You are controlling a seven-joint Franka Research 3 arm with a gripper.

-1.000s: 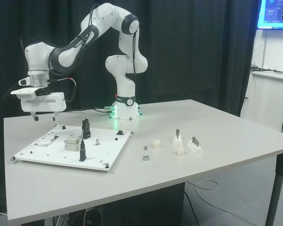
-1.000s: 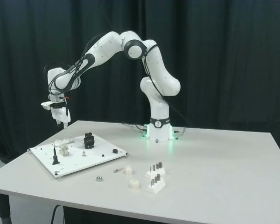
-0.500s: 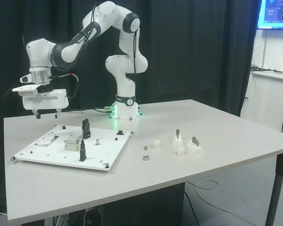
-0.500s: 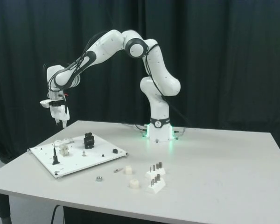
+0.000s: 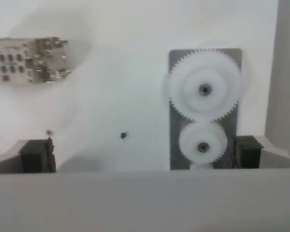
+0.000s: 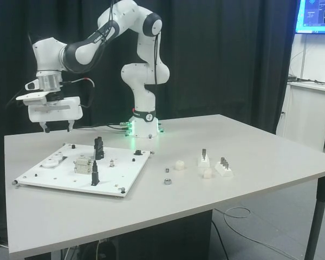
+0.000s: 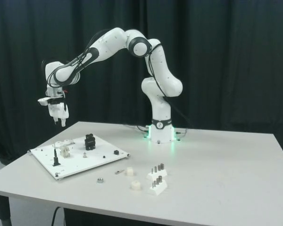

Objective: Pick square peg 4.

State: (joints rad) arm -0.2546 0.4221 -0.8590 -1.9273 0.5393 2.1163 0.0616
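End effector (image 6: 55, 129) open, empty, hovering high over far corner of white board (image 6: 124, 176), above gear pair (image 5: 203, 104). Square pegs sit in white holders (image 6: 223, 168) on grey worktop (image 6: 271, 157), well apart from it; can't tell which is peg 4.

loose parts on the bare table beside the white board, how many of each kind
white peg holders: 2
small white round pieces: 2
small dark nut: 1
tiny dark piece: 1
total: 6
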